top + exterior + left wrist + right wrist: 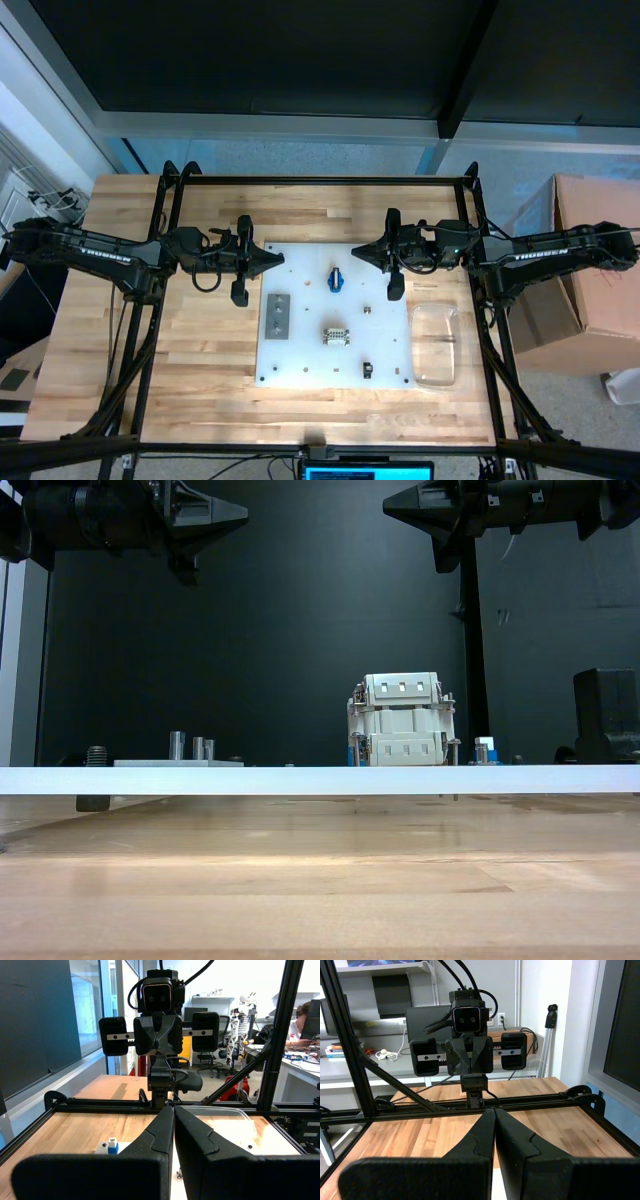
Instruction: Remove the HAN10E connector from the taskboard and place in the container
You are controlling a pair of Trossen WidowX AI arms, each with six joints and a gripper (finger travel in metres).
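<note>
Wooden worktop shows bare planks along the near edge, in front of the white task board. Nearest on the board is a small black part. Behind it is the HAN10E connector — it sits upright in its seat near the middle of the board, and neither gripper touches it. Just beside the board's right edge lies the clear container; through its bottom only the wood is seen. Left of the connector stands a grey block with short pins, and farther back a blue part. Both arms hang above the board's far edge — high over the parts, as the low view shows. The left gripper is over the far left corner, its jaws pressed together on nothing. The right gripper faces it from the right, jaws pressed together on nothing as well. Open board lies between the two tips. A black frame borders the worktop's far edge.
</note>
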